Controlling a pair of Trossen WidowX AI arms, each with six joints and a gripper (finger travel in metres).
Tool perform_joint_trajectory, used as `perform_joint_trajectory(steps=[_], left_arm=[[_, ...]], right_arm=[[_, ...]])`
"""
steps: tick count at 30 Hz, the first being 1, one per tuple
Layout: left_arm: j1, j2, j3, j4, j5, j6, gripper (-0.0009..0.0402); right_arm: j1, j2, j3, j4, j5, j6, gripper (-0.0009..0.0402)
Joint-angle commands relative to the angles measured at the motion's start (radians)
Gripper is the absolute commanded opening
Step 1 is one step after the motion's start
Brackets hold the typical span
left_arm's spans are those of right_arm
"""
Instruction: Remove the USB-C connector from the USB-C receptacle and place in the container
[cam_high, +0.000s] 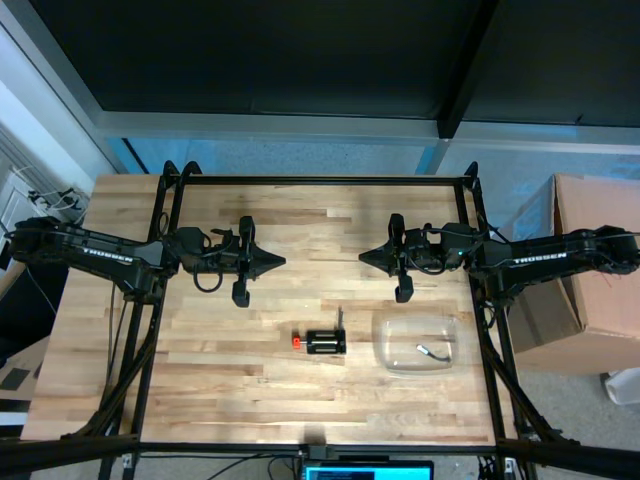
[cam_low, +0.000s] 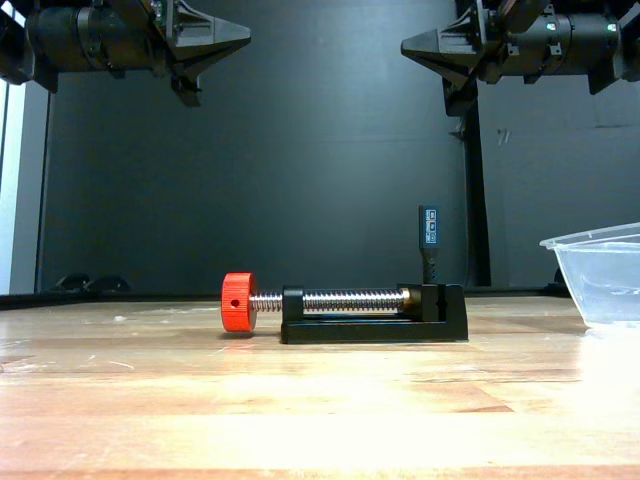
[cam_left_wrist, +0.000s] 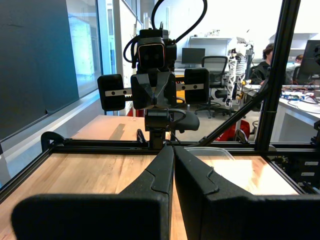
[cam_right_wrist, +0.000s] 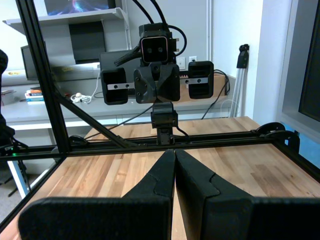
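Clear plastic container: set on the wooden table, on the right arm's side of a black vise with an orange knob. USB-C connector: laid free inside the container. USB-C receptacle: clamped upright in the vise. Left gripper, right gripper: held high, tip facing tip, fingers pressed together, nothing gripped.

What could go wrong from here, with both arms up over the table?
The USB-C connector appears to lie free in the clear container; the right end effector, shut and raised above the table, could tip the container if it sweeps low. The left end effector, also shut and raised, points at it from similar height; moving inward, they could collide.
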Motion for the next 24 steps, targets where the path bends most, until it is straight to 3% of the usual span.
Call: perform_joint_trajectory(steps=[1,24], left_arm=[[0.000,0.000,0.000,0.000,0.000,0.000,0.0000],[0.000,0.000,0.000,0.000,0.000,0.000,0.0000]], right_arm=[[0.001,0.001,0.004,0.011,0.001,0.005,0.0000],[0.001,0.001,0.009,-0.004,0.001,0.005,0.0000]])
